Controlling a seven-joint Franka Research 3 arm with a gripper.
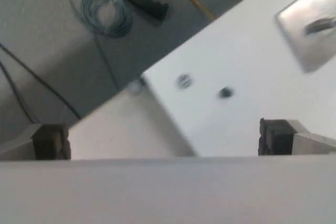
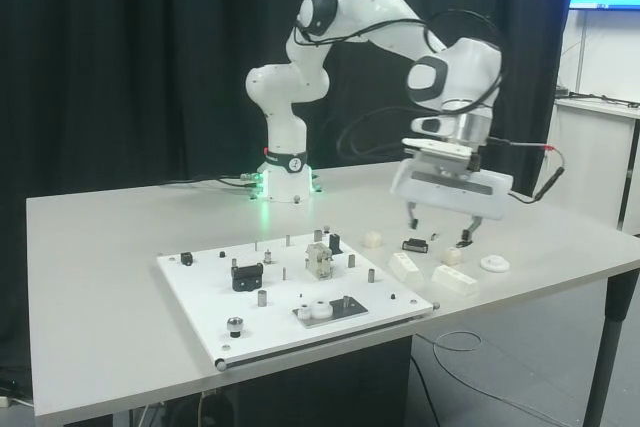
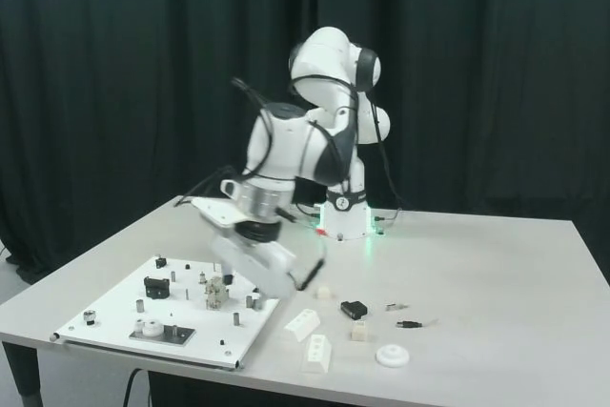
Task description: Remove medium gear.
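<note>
Wrist view: claw (image 1: 165, 140) wide open, nothing between the pads, looking down past the board (image 1: 247, 66) corner to the floor. First room view has the claw (image 2: 438, 225) hanging above the table (image 2: 100, 247), over the loose white parts to the right of the board (image 2: 200, 297).

Progress: early, I'd say. Two white gears (image 2: 315, 312) sit side by side on the metal plate (image 2: 335, 309) at the board's near edge; can't tell which one is the medium. Neither looks lifted. A white disc (image 2: 494, 263) lies on the table far right, possibly another gear.

Gears are left of and below the claw, well apart. Left to do: move over, descend, grip, pull off.
</note>
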